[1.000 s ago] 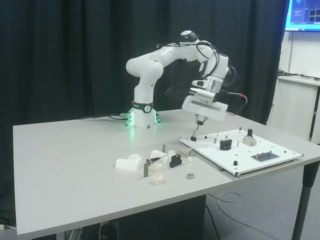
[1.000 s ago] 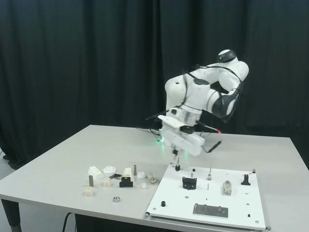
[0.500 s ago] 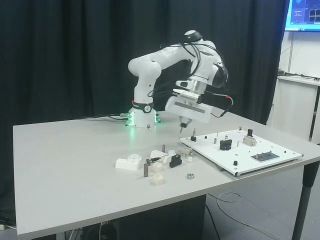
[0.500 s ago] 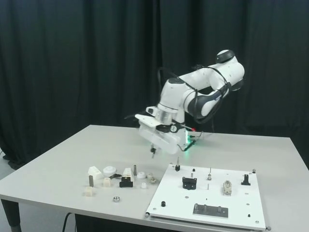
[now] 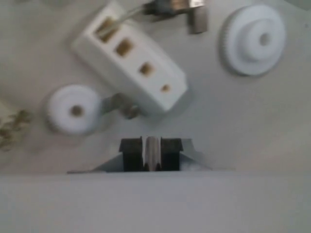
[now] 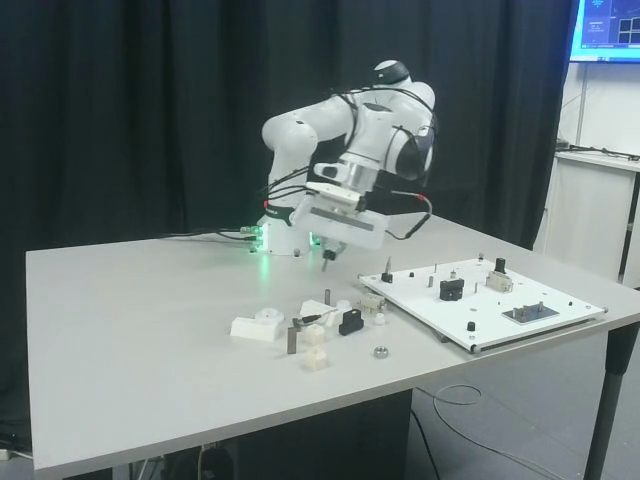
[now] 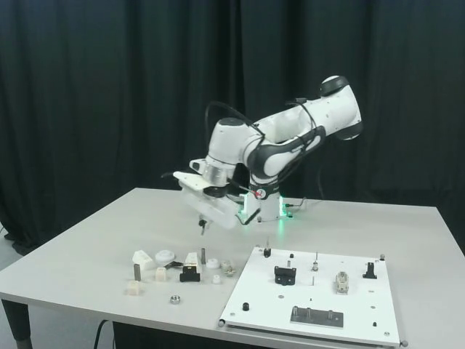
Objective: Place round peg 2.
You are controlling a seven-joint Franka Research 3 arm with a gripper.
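While the white arm [image 6: 340, 125] leans out from its base at the back of the grey table [image 6: 140, 310], the gripper [image 6: 327, 256] hangs in mid-air above the loose parts, left of the white board [image 6: 520, 335]. Second room view: gripper [image 7: 202, 226] sits left of centre frame, clear of the table, above the part cluster. Fingers pressed together with nothing between them; wrist view shows the two black pads [image 5: 132, 154] meeting on a thin pale seam.

Below the gripper in the wrist view: a white block [image 5: 129, 60] with a row of holes, a small white gear [image 5: 74, 109], a larger white gear [image 5: 252, 40], a short grey pin [image 5: 129, 111] touching the block's edge.

Loose parts lie at lower centre of the first room view. An upright grey peg [image 6: 326, 297] stands among them; same peg [image 7: 203, 255] shows in the second room view, just beside a black clip [image 7: 189, 274]. Cannot tell which peg is number 2. Board carries several small fixtures.
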